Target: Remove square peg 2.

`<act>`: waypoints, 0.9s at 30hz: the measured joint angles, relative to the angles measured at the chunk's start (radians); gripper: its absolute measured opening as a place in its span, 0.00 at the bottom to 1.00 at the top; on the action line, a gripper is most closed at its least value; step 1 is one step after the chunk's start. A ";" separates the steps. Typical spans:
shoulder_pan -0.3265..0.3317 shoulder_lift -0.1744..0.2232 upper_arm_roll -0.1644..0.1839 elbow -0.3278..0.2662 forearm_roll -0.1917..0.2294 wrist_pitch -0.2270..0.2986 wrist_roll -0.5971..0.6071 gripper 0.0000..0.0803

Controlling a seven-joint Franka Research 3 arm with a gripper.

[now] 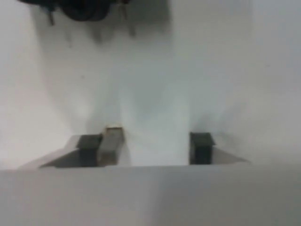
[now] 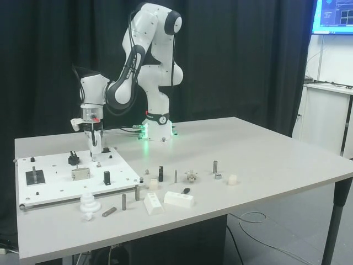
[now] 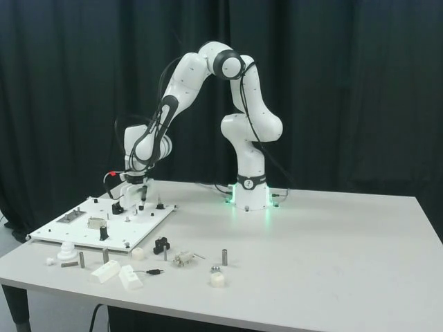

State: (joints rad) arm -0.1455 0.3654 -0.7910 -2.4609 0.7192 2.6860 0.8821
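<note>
1. Nearest the table's front edge, in front of the white board (image 2: pixel 118 176): loose white blocks (image 2: pixel 165 200), small dark pins (image 2: pixel 124 202) and a white stepped piece (image 2: pixel 88 204) lay scattered on the grey table (image 2: pixel 265 160).
2. On the white board: a metal block (image 2: pixel 80 174) and a black upright piece (image 2: pixel 106 177) stood near its front; a black part (image 2: pixel 72 159) sat further back.
3. The gripper (image 1: pixel 150 148) hung low over the board's rear part, pointing straight down.
4. Wrist view: the black fingertips (image 1: pixel 201 147) stood spread apart; the square peg (image 1: pixel 111 145) lay against the inner face of one finger, the other finger well clear of it.
5. Behind the board, the white arm's base (image 2: pixel 156 126) showed a green glow.
</note>
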 joint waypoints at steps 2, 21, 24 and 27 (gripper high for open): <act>0.000 0.003 0.005 0.005 0.005 0.001 -0.001 0.62; 0.002 0.010 0.023 0.018 0.025 0.015 -0.026 0.10; 0.003 0.010 0.023 0.018 0.024 0.015 -0.026 0.10; 0.003 0.010 0.023 0.018 0.024 0.015 -0.026 0.10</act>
State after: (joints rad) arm -0.1428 0.3754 -0.7682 -2.4434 0.7433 2.7010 0.8558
